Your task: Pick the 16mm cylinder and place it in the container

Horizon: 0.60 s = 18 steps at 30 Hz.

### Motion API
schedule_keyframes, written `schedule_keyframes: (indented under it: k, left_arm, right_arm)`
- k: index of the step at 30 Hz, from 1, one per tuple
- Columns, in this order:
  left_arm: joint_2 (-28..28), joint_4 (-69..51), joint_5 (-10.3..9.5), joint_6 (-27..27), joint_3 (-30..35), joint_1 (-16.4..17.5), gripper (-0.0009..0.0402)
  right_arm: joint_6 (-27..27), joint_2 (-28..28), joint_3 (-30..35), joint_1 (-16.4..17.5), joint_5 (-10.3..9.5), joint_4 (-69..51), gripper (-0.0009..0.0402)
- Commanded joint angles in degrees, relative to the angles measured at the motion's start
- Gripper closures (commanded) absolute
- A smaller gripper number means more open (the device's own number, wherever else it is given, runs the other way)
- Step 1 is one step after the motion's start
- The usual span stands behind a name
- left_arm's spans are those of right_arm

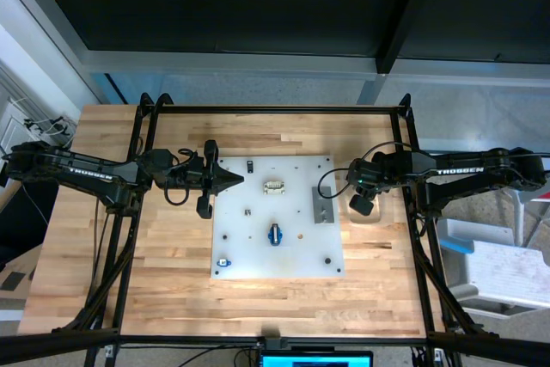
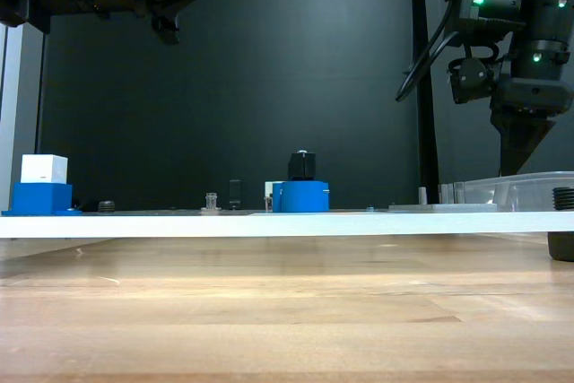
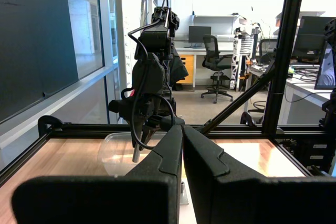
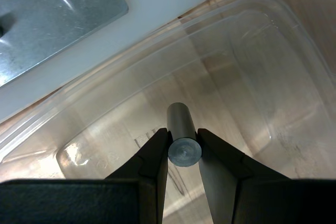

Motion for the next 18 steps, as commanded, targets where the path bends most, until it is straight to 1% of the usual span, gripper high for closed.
schedule_keyframes:
  k: [1, 4, 11, 14, 18]
  left_arm:
    - [0.0, 0.0, 0.02, 0.0, 0.0, 0.0, 0.0393]
    - [0.0, 0.0, 0.02, 0.0, 0.0, 0.0, 0.0393]
    - [0.0, 0.0, 0.02, 0.0, 0.0, 0.0, 0.0393]
    - [0.0, 0.0, 0.02, 0.0, 0.0, 0.0, 0.0393]
    - [0.0, 0.0, 0.02, 0.0, 0.0, 0.0, 0.0393]
  right_arm:
    - [0.0, 0.0, 0.0, 0.0, -0.13, 0.0, 0.0385]
    - [0.3, 0.0, 0.0, 0.0, -0.09, 0.0, 0.0359]
    - [1.9, 0.0, 0.0, 0.0, 0.26, 0.0, 0.0274]
    - [2.0, 0.0, 0.0, 0.1, 0.26, -0.1, 0.0247]
    - [2.0, 0.0, 0.0, 0.1, 0.24, -0.2, 0.0223]
